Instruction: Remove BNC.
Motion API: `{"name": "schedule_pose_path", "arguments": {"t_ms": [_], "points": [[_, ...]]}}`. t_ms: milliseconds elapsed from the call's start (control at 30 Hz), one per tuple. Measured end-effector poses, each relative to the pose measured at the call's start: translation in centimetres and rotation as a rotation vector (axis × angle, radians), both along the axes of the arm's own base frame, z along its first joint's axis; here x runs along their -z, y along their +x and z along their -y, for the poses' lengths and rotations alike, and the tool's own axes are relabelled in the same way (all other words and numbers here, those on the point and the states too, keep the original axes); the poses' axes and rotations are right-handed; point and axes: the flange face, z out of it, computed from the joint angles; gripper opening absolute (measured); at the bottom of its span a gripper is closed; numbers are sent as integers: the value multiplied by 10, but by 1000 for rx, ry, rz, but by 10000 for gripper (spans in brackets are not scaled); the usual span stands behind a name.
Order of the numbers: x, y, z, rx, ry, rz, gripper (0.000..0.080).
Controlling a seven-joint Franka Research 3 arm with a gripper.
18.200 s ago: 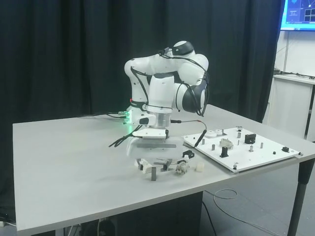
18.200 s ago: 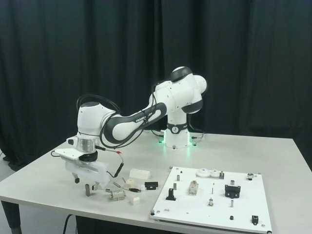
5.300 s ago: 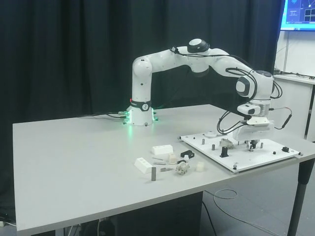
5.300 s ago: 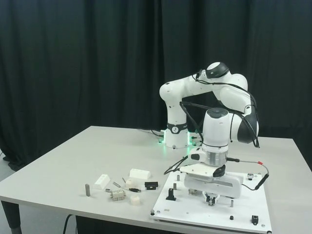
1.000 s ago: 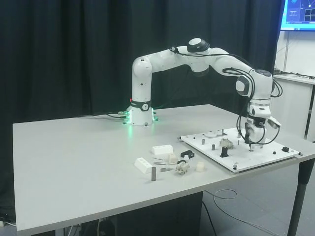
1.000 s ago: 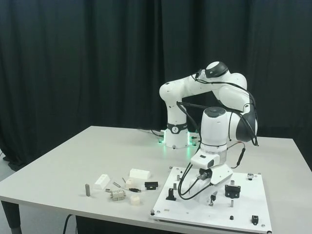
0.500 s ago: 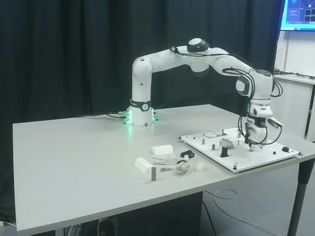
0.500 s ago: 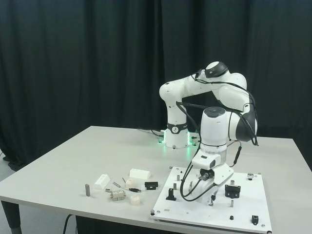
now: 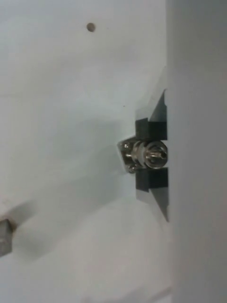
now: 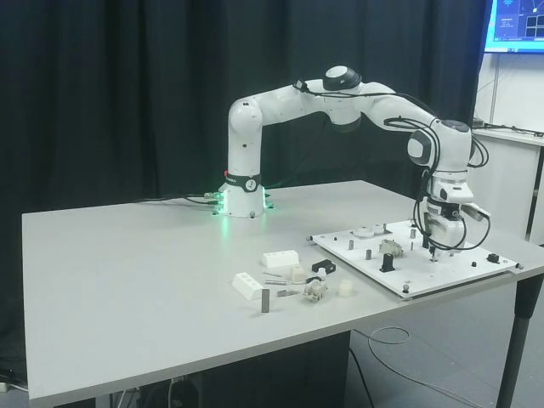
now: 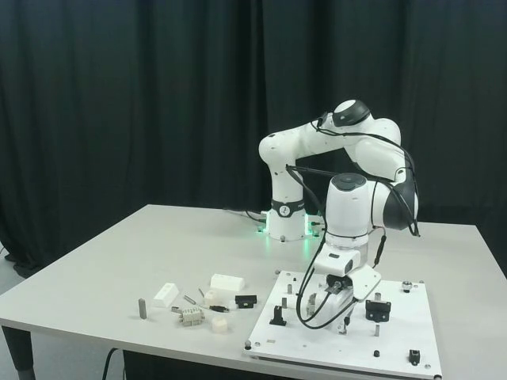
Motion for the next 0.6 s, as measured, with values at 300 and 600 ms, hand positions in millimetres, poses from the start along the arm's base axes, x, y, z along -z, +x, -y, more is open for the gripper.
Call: {"name": "schedule_pose_path", "arguments": {"t_ms": [300, 600], "points": [[-1, 0, -1, -35, -4, -1, 120], [-18, 2, -6, -66, 4, -6, 120]]}}
